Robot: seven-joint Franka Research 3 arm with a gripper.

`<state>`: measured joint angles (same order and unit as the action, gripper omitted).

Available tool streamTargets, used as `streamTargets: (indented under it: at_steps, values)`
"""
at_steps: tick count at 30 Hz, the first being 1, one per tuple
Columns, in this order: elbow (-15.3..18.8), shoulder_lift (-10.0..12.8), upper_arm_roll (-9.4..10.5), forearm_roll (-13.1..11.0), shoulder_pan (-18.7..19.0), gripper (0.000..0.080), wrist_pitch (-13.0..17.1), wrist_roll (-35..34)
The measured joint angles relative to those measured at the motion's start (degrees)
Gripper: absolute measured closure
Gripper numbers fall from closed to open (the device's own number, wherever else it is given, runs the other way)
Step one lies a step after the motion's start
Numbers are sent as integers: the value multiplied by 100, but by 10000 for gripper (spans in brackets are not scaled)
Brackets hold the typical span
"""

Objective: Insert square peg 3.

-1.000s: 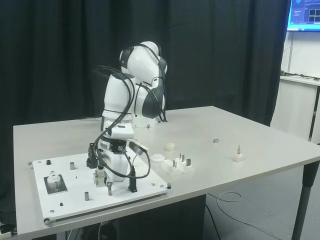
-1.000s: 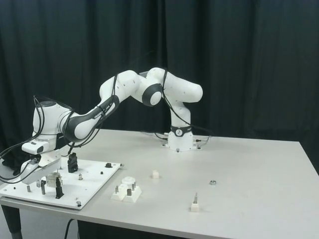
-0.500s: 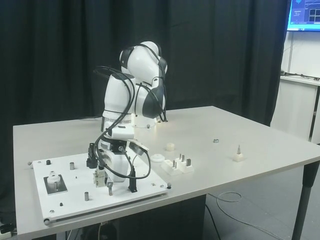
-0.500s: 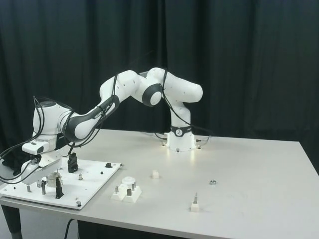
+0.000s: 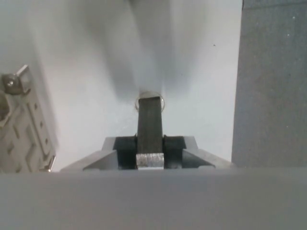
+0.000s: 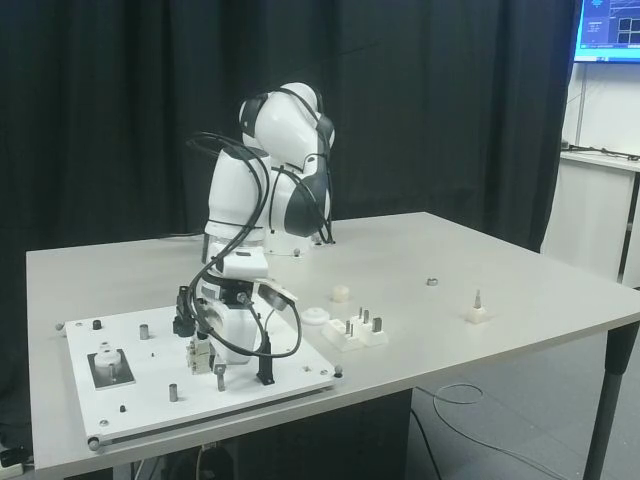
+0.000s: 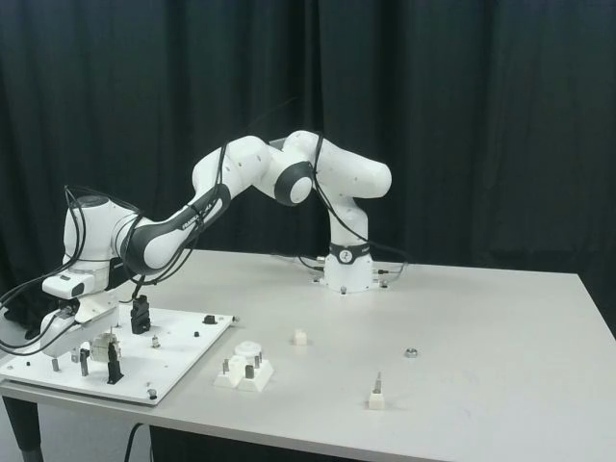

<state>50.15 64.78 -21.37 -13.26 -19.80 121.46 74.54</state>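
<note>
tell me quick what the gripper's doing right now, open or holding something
Gripper: shut on the square peg, its lower end at a hole in the white board.

The arm (image 7: 250,173) is white and built of smooth, rounded shells, with dark grey to black bands at the joints (image 7: 294,183). Nearest the base (image 7: 347,274), a short round column rises from a white foot with a black ring just above it. A black panel with small white lettering runs along the forearm (image 7: 178,231). Black cables (image 6: 240,320) loop loosely around the wrist, farthest from the base, and one runs up along the arm. A black block (image 6: 182,310) is clamped beside the white wrist housing (image 7: 77,284).
</note>
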Motion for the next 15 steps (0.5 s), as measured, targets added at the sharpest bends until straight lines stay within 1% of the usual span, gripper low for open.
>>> streamTargets:
  at_steps: [11, 12, 15]
  values:
    - [-1, 11, -41, 13, -3, 691, 0, 0]
    - [-4, 11, -48, 13, -3, 158, 1, 0]
    - [-41, 11, -65, 14, -2, 158, 15, 0]
